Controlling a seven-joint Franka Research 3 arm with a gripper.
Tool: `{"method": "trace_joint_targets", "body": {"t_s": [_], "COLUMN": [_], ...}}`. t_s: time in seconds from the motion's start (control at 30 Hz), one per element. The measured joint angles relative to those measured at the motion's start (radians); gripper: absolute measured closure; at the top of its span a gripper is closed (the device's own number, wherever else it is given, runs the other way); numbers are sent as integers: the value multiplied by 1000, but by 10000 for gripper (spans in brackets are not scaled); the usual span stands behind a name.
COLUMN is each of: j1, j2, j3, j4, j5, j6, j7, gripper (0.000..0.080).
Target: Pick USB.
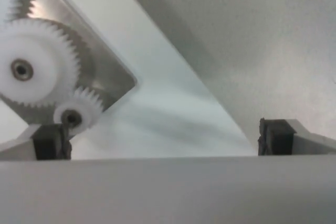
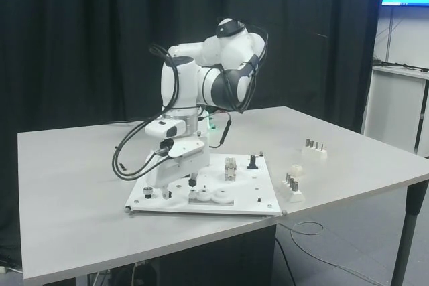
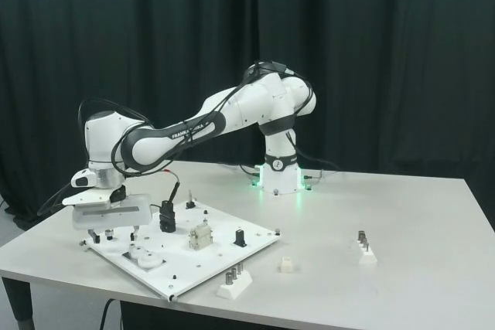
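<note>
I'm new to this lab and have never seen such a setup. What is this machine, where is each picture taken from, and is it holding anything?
It is a white robot arm bolted to a grey table. Two pictures come from room cameras; the third looks down from the arm's wrist past its fingertips. The gripper is open and holds nothing, low over one corner of a white board carrying white gears and small black parts. Small blocks with pegs stand beside the board.
</note>
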Motion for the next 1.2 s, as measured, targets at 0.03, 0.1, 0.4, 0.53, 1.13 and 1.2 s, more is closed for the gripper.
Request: {"method": "trace_joint_targets", "body": {"t_s": [0.03,0.1,0.4,0.53,1.13,1.2], "j1": [0,0,3,3,5,6], "j2": [-1,-3,-12,-15,-19,-19], "j3": [-2,-7,-20,-23,-44,-47], "j4": [0,0,1,5,29,30], "j5": [0,0,0,1,0,1], "j6": [-4,-16,-48,-57,-98,-101], "j7": [0,1,10,11,37,39], "gripper": [3,3,3,3,3,3]}}
